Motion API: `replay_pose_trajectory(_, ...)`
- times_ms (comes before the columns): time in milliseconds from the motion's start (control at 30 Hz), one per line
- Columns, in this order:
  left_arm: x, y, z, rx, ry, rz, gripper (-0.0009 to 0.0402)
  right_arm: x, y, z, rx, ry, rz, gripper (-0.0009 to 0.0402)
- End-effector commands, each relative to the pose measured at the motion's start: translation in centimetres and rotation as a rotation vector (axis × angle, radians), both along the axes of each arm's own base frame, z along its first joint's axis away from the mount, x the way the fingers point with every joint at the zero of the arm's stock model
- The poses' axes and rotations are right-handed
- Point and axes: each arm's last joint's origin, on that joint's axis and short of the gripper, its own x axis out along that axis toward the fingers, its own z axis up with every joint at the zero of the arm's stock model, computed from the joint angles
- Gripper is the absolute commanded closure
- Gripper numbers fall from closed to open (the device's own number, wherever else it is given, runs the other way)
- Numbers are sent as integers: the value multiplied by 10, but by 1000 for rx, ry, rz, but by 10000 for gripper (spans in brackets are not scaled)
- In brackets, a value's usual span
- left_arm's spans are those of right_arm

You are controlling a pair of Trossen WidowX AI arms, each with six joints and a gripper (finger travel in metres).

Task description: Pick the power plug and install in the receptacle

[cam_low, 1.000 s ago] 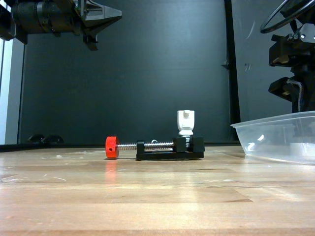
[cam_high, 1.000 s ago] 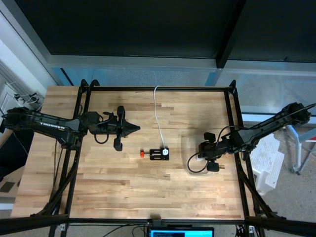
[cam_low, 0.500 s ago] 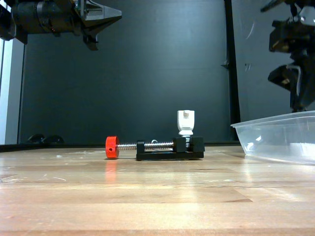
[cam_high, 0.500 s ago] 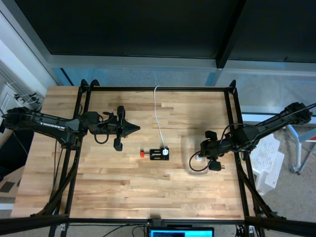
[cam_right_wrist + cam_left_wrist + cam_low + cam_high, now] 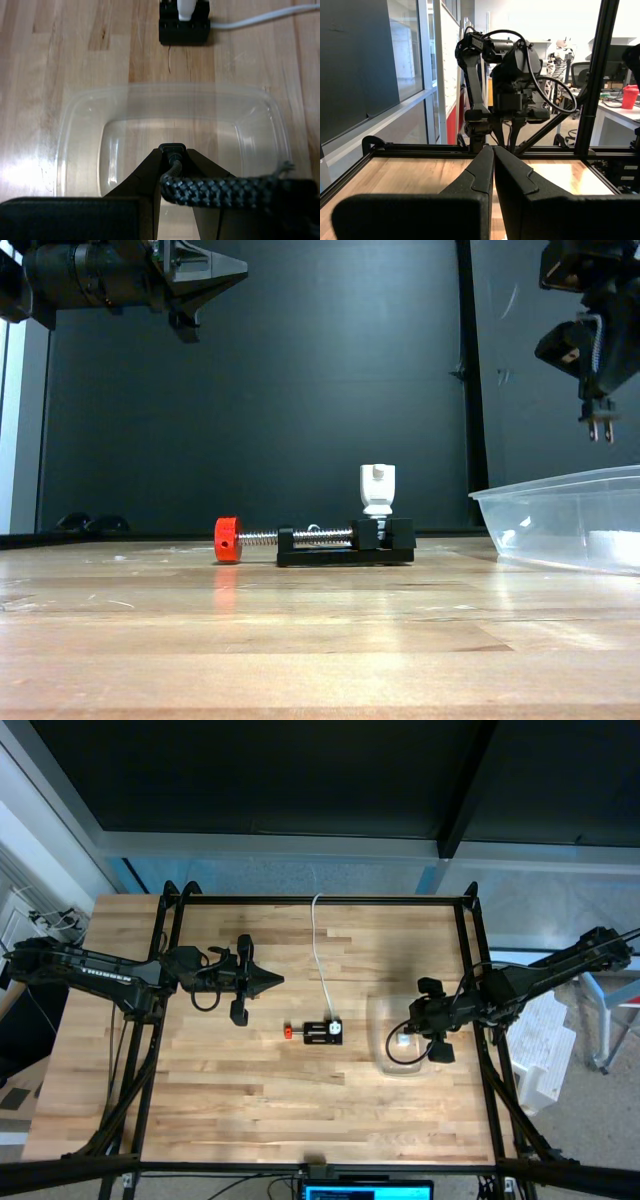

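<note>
A wooden table (image 5: 250, 1100) holds a clear tray (image 5: 384, 1063) on its right side. The right gripper (image 5: 171, 157) hangs above the tray, its fingers clamped on the power plug (image 5: 600, 422), whose prongs point down, clear of the tray. The left gripper (image 5: 272, 980), fingers pressed together, hovers well apart at the left. Mid-table, a black clamp (image 5: 320, 1034) holds the white receptacle (image 5: 377, 486) upright.

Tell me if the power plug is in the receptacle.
No: the right gripper holds the power plug above the tray; the left gripper hangs at far left.
</note>
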Motion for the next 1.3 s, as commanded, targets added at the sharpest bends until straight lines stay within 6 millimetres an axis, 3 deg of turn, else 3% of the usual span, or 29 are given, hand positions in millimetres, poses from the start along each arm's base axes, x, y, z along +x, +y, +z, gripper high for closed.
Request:
replay_pose_trajectory(33, 0, 0, 0, 0, 0, 0, 393, 11, 0, 5, -9, -2, -7, 393)
replay_pose_trajectory(267, 0, 0, 0, 0, 0, 0, 393, 44, -2, 16, -32, -9, -26, 393)
replay_pose_trajectory(800, 0, 0, 0, 0, 0, 0, 393, 112, 0, 9, -64, 3, -42, 393)
replay_pose_trajectory(1300, 0, 0, 0, 0, 0, 0, 393, 159, 6, 6, -95, 12, -14, 393)
